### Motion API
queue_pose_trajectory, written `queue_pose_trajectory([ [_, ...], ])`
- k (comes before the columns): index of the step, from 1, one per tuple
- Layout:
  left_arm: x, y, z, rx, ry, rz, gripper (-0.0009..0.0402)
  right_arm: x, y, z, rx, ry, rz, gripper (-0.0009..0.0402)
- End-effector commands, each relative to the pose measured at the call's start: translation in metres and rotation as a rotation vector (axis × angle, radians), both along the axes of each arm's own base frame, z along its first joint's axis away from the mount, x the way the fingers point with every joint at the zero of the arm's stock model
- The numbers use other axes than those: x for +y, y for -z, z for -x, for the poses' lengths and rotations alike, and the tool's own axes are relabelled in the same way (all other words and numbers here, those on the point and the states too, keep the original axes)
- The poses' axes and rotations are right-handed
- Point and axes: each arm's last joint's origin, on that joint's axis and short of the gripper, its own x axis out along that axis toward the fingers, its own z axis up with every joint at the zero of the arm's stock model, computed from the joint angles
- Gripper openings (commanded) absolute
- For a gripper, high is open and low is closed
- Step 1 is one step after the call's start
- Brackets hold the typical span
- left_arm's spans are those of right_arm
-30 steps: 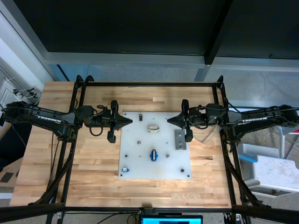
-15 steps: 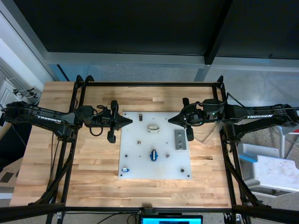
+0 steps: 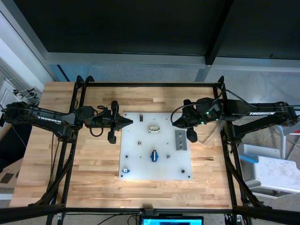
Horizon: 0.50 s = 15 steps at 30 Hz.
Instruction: Pick the 16mm cylinder and place it in the container
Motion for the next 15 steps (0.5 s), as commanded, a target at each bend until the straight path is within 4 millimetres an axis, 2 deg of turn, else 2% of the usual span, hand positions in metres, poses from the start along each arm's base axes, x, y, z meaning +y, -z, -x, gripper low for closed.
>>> queue_pose_trajectory([
  [1,0.0,0.0,0.0,0.0,0.0,0.0,0.0,0.002,-0.003,-0.004,0.071,-0.002,-0.016,0.0],
  [6,0.0,0.0,0.0,0.0,0.0,0.0,0.0,0.005,-0.006,-0.009,0.183,-0.013,-0.025,0.0],
  [15,0.0,0.0,0.0,0.0,0.0,0.0,0.0,0.014,0.003,-0.024,0.39,-0.037,-0.022,0.0],
])
